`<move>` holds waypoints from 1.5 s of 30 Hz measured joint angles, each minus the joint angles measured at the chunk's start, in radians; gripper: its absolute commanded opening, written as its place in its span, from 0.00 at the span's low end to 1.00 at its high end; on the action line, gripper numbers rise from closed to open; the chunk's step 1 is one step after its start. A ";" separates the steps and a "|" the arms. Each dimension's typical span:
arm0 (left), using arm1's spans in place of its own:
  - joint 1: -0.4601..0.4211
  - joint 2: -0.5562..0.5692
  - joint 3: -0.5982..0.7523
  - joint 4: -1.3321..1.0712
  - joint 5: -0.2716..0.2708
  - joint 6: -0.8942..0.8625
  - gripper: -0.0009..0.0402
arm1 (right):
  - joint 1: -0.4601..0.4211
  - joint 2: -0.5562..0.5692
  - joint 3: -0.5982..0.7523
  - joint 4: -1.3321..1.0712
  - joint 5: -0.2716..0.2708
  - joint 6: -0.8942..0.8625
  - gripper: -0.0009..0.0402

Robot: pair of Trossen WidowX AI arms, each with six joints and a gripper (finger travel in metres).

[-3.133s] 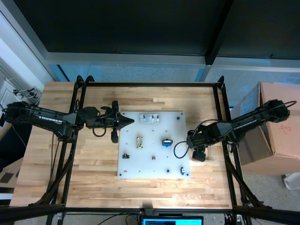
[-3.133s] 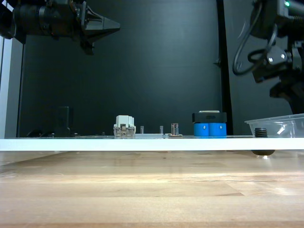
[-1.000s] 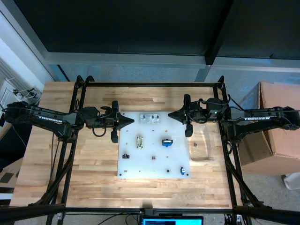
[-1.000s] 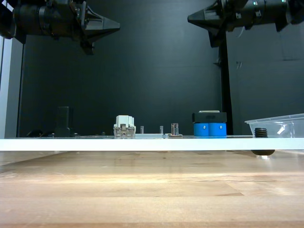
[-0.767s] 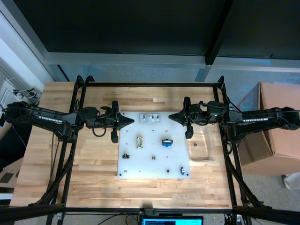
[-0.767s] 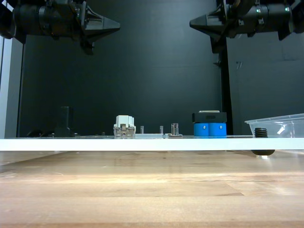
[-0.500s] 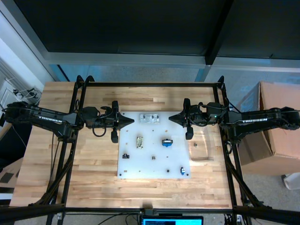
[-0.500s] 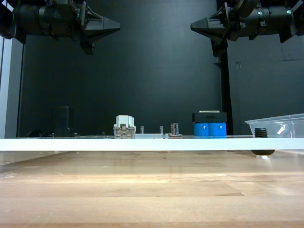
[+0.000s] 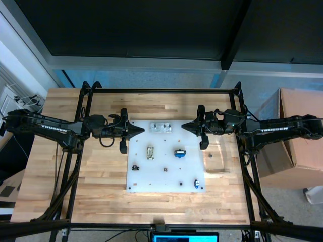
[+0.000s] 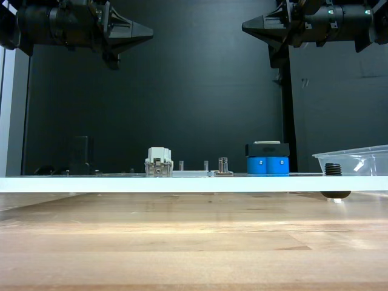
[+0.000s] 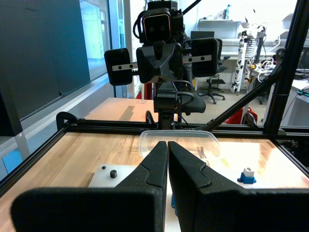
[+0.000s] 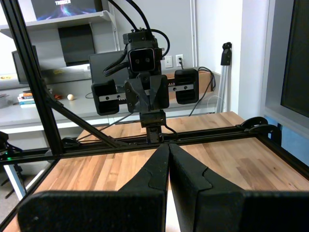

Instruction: Unfasten the M12 nut and place it in the container

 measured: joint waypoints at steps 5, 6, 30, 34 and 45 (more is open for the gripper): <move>0.000 0.000 0.000 0.000 0.000 0.000 0.02 | 0.001 0.000 0.001 0.000 0.000 -0.002 0.02; 0.000 0.000 0.000 0.000 0.000 0.000 0.02 | 0.001 0.000 0.001 -0.001 0.000 -0.002 0.02; 0.000 0.000 0.000 0.000 0.000 0.000 0.02 | 0.001 0.000 0.001 -0.023 0.000 -0.002 0.02; 0.000 0.000 0.000 0.000 0.000 0.000 0.02 | 0.001 0.000 0.001 -0.023 0.000 -0.002 0.02; 0.000 0.000 0.000 0.000 0.000 0.000 0.02 | 0.001 0.000 0.001 -0.023 0.000 -0.002 0.02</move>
